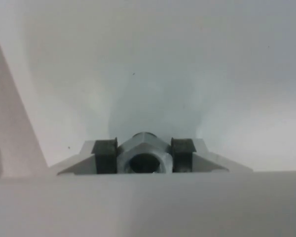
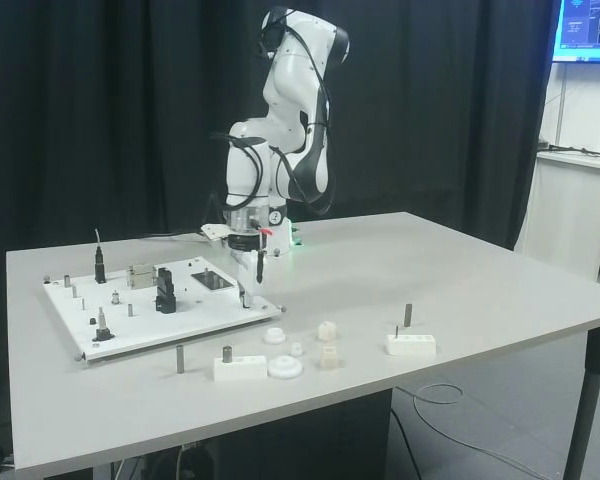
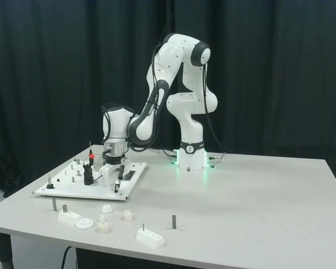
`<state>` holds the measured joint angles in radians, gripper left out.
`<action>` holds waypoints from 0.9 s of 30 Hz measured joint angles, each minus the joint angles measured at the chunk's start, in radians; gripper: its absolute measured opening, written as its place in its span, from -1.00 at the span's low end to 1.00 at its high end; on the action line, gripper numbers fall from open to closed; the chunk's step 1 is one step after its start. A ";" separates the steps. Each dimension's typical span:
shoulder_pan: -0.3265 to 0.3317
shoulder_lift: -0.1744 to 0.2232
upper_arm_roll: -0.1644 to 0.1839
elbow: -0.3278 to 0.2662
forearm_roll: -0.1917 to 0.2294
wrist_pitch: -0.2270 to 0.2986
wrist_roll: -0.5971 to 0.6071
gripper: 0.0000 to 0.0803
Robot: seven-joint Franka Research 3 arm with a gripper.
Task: Insert bolt 4.
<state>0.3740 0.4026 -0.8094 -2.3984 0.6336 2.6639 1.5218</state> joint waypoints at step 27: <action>0.004 0.001 0.006 0.005 -0.147 0.002 0.118 -0.43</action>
<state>0.3778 0.4038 -0.8036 -2.3933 0.4861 2.6663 1.6403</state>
